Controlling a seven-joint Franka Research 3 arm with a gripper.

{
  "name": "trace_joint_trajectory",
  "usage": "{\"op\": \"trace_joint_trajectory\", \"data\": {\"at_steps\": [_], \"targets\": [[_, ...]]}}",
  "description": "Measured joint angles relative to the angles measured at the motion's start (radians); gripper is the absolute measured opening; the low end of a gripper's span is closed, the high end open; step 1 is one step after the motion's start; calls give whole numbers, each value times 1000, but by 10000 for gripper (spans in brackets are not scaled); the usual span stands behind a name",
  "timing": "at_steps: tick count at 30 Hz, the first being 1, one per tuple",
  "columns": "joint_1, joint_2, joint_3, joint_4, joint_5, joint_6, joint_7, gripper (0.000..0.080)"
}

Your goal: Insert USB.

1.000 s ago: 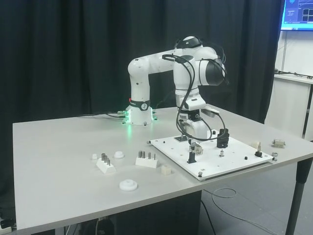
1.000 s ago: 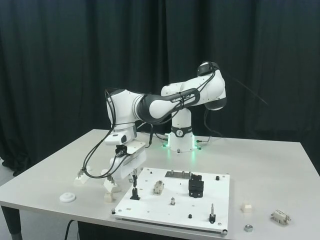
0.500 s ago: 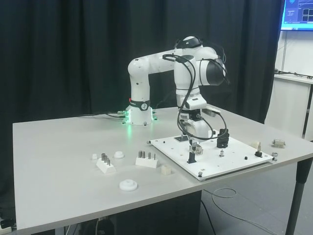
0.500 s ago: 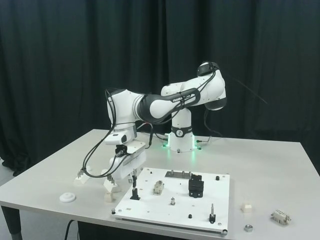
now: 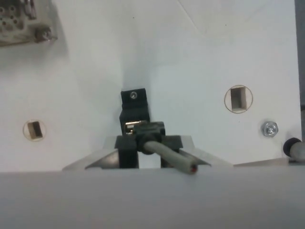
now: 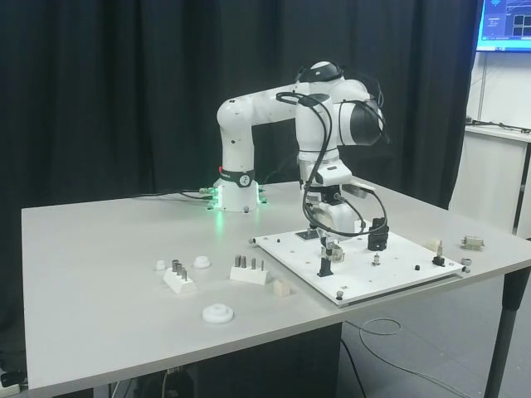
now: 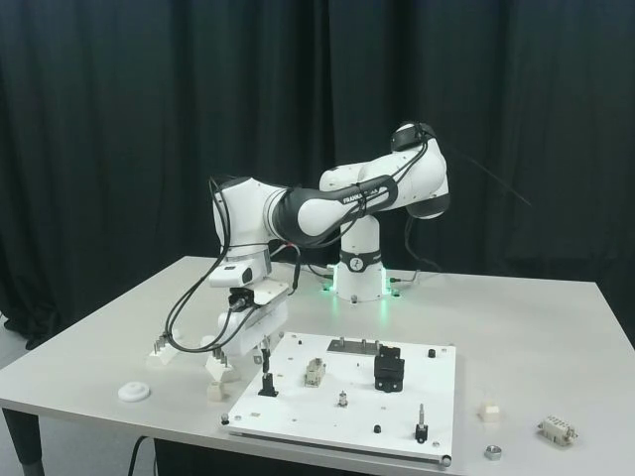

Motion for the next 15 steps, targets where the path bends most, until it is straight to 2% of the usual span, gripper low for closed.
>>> {"op": "trace_joint_trajectory", "data": {"at_steps": [15], "targets": [[6, 0, -4, -2, -21, -15, -24, 95]]}}
